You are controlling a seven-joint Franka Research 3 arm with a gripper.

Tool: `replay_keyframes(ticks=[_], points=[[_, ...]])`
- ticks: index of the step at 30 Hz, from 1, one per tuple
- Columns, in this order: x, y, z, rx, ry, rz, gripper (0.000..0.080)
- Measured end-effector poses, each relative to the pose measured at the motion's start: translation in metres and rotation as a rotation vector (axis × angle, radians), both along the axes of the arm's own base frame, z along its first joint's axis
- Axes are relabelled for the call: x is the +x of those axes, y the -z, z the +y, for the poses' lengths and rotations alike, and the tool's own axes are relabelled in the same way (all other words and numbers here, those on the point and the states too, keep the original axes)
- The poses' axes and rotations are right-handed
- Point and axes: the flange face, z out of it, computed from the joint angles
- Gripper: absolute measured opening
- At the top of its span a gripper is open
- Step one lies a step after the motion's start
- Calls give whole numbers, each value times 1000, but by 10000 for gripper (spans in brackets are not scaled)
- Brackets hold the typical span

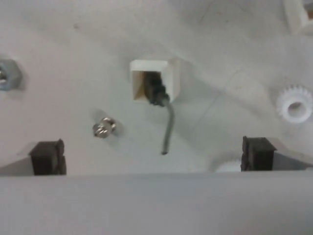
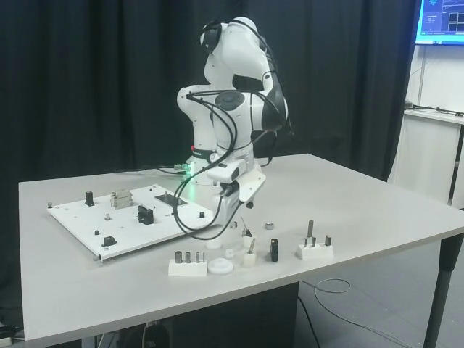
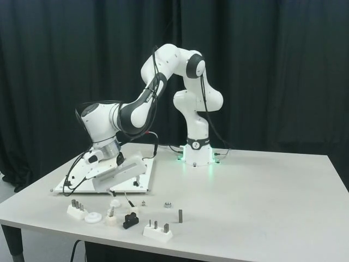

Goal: Pick USB.

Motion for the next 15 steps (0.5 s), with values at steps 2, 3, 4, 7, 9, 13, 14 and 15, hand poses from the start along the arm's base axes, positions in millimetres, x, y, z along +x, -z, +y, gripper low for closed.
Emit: replay_keyframes(ticks=[2, 3, 4, 7, 9, 13, 14, 15], points=[[2, 4, 0, -2, -9, -5, 800], [3, 6, 0, -1, -12, -8, 800], [5, 8, 0, 1, -14, -11, 800], [9, 13, 0, 9, -26, -22, 800], [11, 17, 1, 13, -34, -25, 800], [13, 24, 0, 15, -45, -24, 800], [13, 26, 0, 16, -48, -23, 800], [13, 27, 0, 16, -51, -22, 800]])
